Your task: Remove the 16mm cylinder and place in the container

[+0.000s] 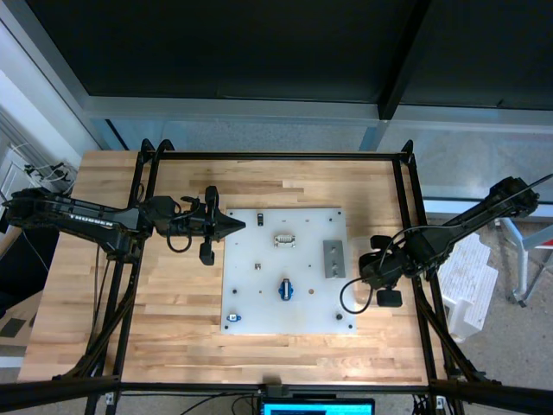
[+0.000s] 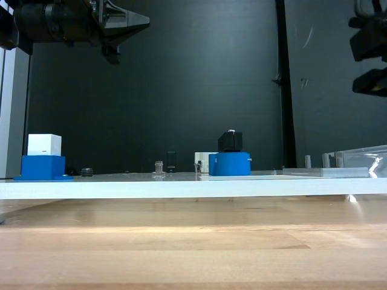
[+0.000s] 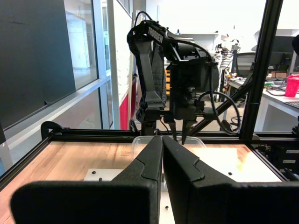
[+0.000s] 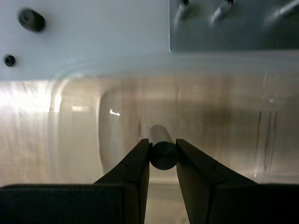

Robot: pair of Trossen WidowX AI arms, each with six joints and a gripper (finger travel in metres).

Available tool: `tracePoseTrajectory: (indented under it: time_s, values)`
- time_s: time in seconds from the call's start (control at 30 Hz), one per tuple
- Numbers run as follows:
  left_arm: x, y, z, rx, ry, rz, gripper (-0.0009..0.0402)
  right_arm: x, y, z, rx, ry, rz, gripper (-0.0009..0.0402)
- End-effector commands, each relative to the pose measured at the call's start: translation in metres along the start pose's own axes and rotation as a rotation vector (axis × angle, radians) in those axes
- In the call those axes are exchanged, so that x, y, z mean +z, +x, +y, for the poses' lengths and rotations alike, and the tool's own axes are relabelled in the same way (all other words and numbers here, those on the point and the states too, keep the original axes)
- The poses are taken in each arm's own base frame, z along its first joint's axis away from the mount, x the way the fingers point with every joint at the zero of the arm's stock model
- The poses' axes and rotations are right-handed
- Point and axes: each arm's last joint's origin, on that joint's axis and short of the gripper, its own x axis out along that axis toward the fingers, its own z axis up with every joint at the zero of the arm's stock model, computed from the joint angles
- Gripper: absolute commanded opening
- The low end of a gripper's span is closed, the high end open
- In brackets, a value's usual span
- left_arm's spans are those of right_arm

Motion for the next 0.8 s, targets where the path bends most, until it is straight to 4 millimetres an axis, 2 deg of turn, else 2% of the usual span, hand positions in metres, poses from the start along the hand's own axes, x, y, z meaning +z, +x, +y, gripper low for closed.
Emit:
tracePoseTrajectory:
  time_s: [0.03, 0.33, 0.8]
  values:
    - [0.0, 0.0, 0.0, 0.0, 0.0, 0.0, 0.0, -0.005, 0.006, -0.002, -0.011, 0.011, 0.02, 0.0022]
    - [0.0, 0.0, 0.0, 0.0, 0.0, -0.001, 0.0, -0.013, 0.022, -0.004, -0.019, 0.044, 0.032, 0.009]
    - [0.0, 0.0, 0.0, 0.0, 0.0, -0.001, 0.0, -0.013, 0.022, -0.004, -0.016, 0.045, 0.028, 0.0224]
